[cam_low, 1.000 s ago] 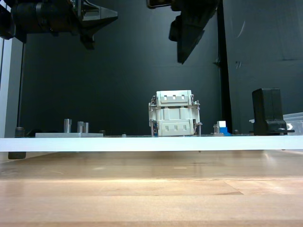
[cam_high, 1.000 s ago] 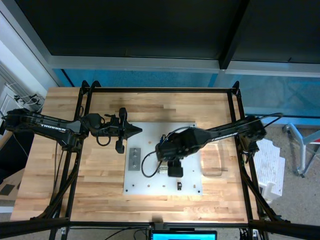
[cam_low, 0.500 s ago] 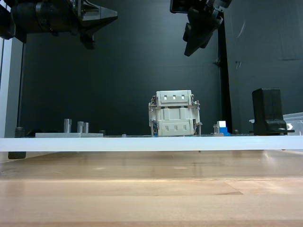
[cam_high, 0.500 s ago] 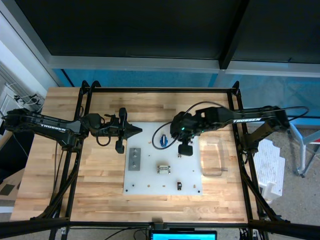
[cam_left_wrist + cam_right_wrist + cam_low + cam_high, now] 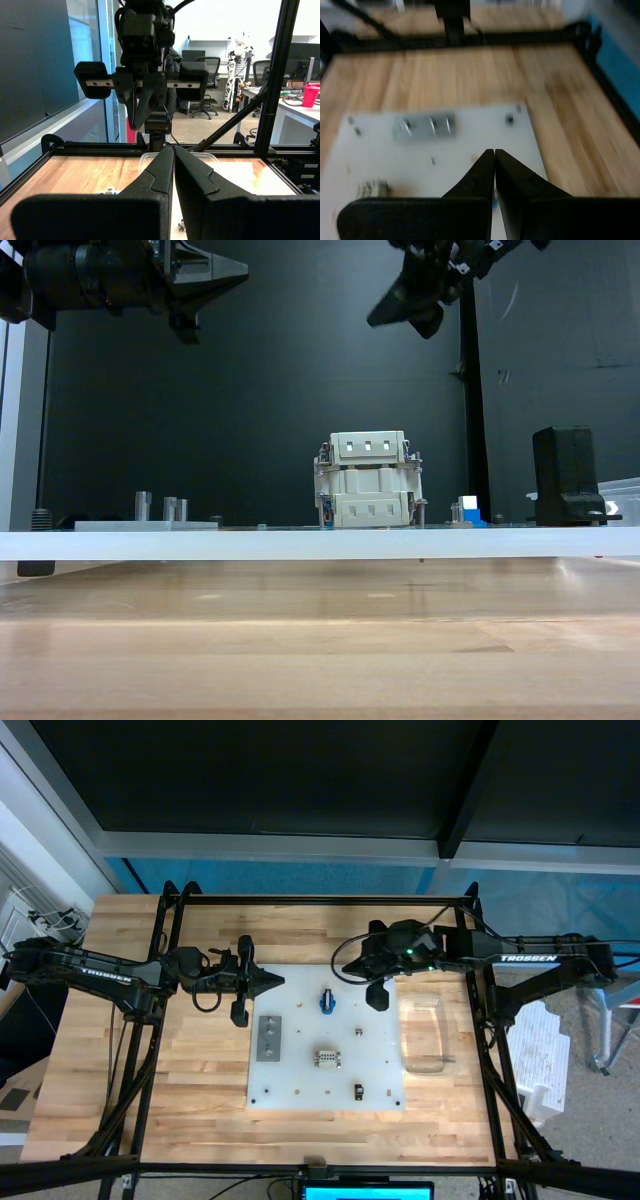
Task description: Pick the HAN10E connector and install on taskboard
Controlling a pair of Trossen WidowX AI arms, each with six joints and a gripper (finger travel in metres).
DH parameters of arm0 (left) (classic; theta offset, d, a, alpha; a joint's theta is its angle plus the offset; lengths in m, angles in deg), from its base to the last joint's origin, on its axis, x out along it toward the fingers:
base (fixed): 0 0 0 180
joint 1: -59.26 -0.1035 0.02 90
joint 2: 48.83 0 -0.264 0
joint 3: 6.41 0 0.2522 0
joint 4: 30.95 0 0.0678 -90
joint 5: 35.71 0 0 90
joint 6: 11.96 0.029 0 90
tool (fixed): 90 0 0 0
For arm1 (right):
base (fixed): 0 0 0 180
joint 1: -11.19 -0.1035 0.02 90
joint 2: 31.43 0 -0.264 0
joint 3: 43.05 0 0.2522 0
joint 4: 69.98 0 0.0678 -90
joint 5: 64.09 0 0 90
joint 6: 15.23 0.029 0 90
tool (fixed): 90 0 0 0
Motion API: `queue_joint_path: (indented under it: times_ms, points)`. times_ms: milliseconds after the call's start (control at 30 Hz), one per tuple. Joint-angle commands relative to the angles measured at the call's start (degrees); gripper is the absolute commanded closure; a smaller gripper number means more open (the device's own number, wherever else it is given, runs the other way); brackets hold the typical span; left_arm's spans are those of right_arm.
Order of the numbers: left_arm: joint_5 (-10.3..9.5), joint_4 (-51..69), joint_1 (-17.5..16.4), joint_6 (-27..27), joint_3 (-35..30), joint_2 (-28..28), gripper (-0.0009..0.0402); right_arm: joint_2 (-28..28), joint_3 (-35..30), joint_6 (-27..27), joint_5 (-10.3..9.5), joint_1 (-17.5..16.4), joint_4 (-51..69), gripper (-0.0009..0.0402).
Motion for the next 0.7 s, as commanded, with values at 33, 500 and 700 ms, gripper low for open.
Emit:
queue_joint_path:
  times_ms: [33, 500, 700]
  points:
    - [0.0, 0.0, 0.0, 0.0, 0.0, 0.0, 0.0392, -2.6, 4.7, 0.3, -0.04, 0.0, -8.0, 0.0393]
    - [0.0, 0.0, 0.0, 0.0, 0.0, 0.0, 0.0392, -8.5, 21.0, 3.7, -2.54, -0.1, -37.0, 0.0393]
    - [0.0, 0.0, 0.0, 0.0, 0.0, 0.0, 0.0392, -9.2, 25.4, 5.3, -2.49, -0.2, -44.7, 0.0393]
